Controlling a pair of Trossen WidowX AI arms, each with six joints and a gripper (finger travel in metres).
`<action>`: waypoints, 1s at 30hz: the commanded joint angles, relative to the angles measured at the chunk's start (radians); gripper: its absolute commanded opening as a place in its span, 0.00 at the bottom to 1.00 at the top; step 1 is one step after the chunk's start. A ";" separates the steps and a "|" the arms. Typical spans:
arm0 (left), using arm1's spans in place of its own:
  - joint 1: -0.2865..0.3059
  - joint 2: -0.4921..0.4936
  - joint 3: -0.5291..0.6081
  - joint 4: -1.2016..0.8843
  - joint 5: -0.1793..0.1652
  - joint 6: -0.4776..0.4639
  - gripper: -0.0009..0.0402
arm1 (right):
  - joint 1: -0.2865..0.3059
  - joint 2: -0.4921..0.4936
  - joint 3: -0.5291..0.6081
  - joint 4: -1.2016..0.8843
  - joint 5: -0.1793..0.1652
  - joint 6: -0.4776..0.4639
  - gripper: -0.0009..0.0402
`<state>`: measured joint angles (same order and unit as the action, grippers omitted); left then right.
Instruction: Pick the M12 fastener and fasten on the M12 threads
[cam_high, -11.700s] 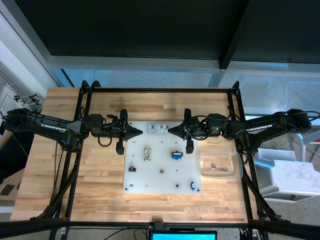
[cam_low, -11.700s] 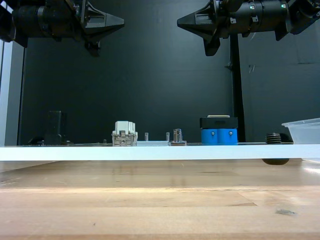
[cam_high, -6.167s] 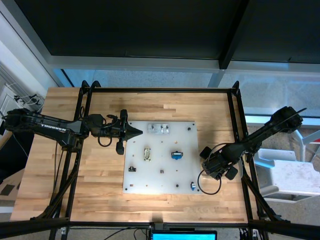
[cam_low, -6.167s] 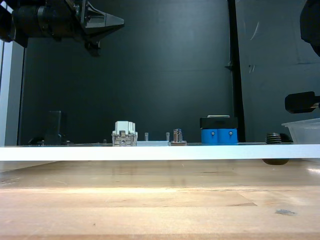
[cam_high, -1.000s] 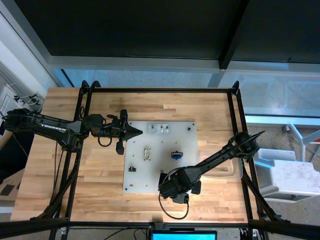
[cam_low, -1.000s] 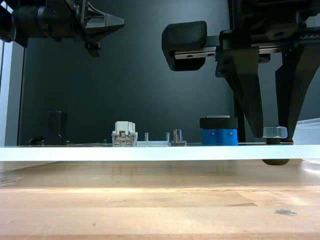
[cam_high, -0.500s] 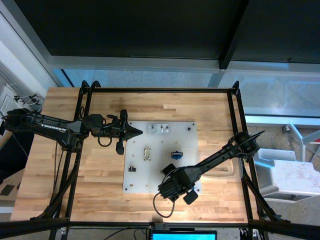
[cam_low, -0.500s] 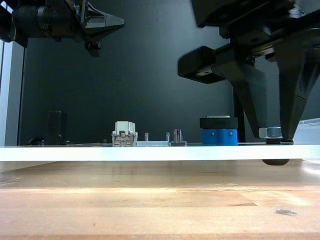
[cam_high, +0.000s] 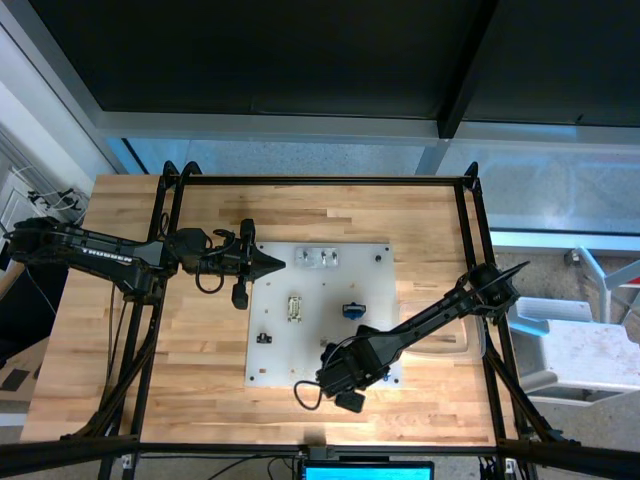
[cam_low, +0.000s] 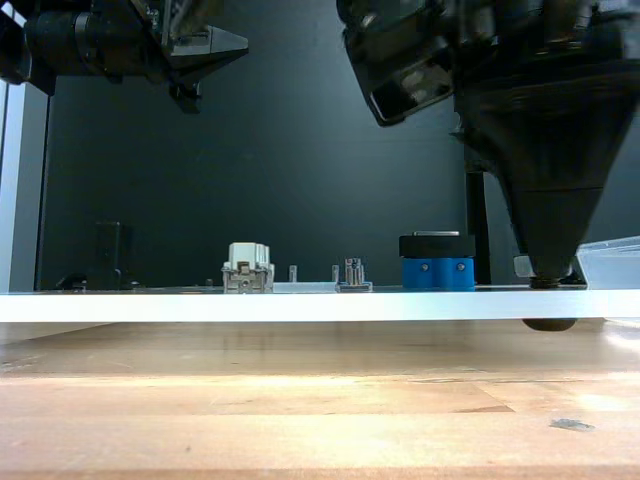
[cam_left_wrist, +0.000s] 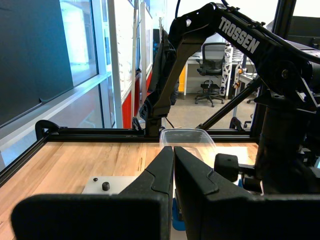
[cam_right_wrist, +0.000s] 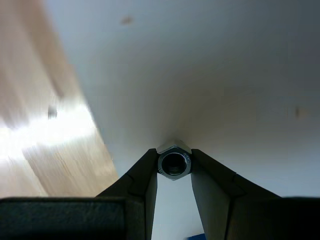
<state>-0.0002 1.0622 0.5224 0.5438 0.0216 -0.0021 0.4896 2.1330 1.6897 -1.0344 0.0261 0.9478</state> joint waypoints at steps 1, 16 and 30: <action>0.000 0.000 0.000 0.000 0.000 0.000 0.02 | 0.000 0.000 0.000 0.002 0.005 0.279 0.02; 0.000 0.000 0.000 0.000 0.000 0.000 0.02 | -0.001 0.000 0.000 0.008 0.008 1.026 0.02; 0.000 0.000 0.000 0.000 0.000 0.000 0.02 | -0.001 0.000 0.000 0.004 0.008 1.698 0.02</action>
